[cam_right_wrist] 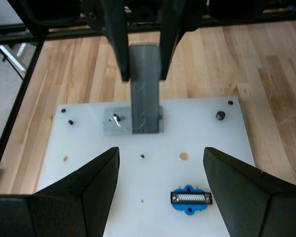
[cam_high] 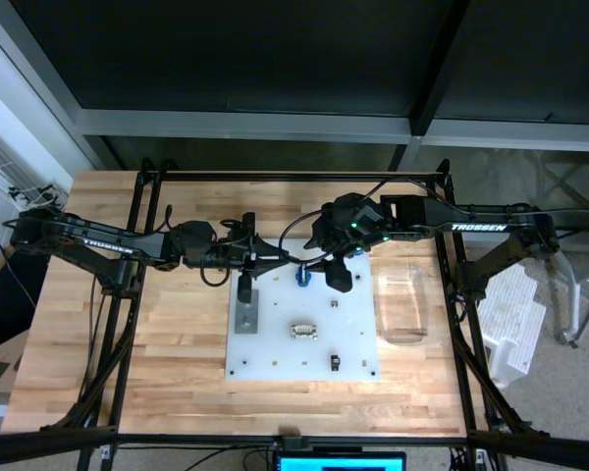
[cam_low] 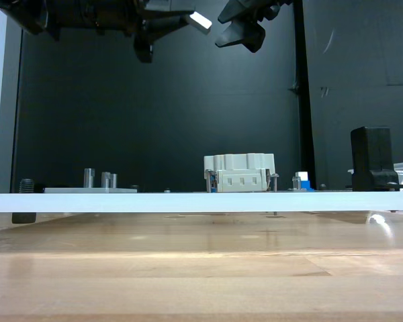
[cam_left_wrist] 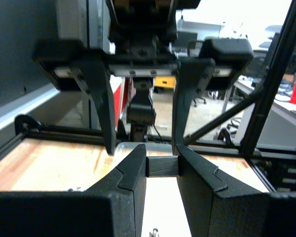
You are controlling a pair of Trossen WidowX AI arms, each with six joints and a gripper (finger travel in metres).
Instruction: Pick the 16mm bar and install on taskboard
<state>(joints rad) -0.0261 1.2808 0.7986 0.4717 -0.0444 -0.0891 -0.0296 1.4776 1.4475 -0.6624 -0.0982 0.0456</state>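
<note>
Wooden table [cam_high: 177, 334]; above white task board [cam_right_wrist: 212, 138], left gripper [cam_left_wrist: 162, 154] clamps stiff, probably slick grey metal bar [cam_right_wrist: 145, 89] by flat sides, right gripper [cam_right_wrist: 161, 153] spread nearby.

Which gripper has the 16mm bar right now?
The left gripper: its fingers are shut on the 16mm bar above the taskboard; the right gripper, facing it, is open and empty.

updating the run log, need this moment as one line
16mm bar: held above taskboard | left gripper: shut on it, high | right gripper: open, facing it
</note>
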